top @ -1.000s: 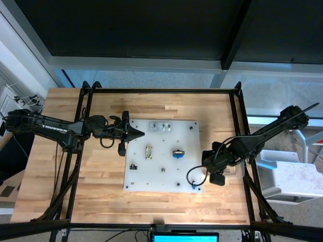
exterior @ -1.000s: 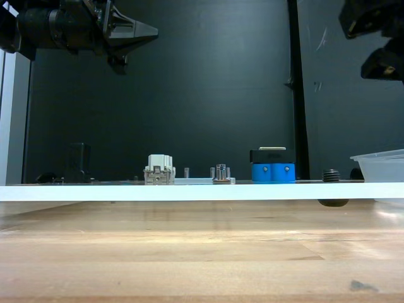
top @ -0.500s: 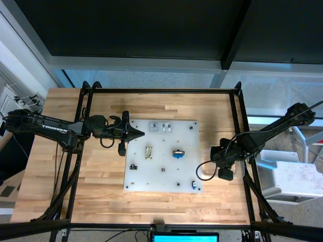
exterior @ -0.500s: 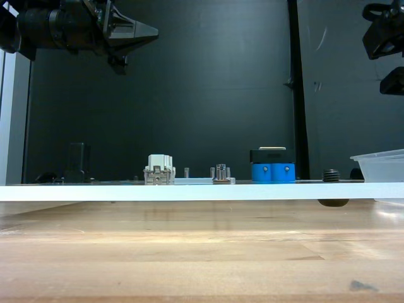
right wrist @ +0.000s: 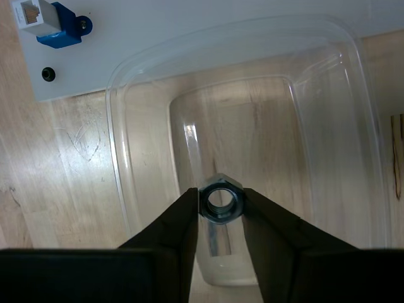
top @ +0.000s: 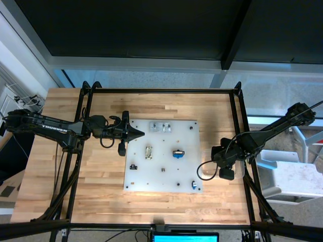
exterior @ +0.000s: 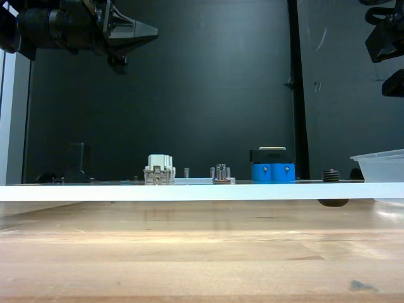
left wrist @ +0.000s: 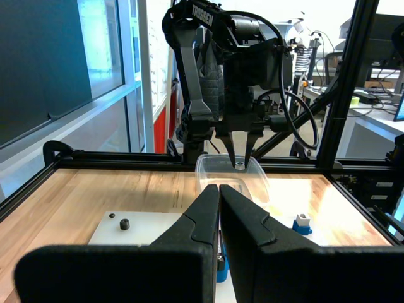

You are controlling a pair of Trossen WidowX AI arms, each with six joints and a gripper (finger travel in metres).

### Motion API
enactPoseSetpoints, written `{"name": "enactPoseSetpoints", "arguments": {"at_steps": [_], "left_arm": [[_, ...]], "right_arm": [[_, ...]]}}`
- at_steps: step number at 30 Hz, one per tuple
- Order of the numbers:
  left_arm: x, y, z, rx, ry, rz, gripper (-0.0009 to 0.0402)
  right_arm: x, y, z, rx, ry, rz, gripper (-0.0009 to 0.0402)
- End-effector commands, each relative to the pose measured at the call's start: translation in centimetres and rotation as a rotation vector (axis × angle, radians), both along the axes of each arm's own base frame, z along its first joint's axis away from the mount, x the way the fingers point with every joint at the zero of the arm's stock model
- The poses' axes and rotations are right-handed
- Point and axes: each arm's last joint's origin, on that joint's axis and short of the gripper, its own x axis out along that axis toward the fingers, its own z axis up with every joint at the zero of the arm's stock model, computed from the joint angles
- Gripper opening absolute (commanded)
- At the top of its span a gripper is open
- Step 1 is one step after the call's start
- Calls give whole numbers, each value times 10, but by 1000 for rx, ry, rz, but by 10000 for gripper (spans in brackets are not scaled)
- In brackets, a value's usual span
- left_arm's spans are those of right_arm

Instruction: Unfasten the M12 fastener and place in the container

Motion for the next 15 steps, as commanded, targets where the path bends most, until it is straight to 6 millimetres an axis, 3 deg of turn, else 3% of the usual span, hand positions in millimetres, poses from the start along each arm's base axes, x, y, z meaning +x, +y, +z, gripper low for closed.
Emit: {"name": "enactPoseSetpoints", "arguments": {"at_steps": [1, 8, 15], "left_arm": [[0, 0, 0, 0, -1, 0, 0], [0, 0, 0, 0, 0, 0, 0], [0, 0, 0, 0, 0, 0, 0]], "right_arm": [[0, 0, 0, -1, 1, -3, 152], [0, 0, 0, 0, 4, -5, 211], [0, 0, 0, 0, 3, -5, 230]]}}
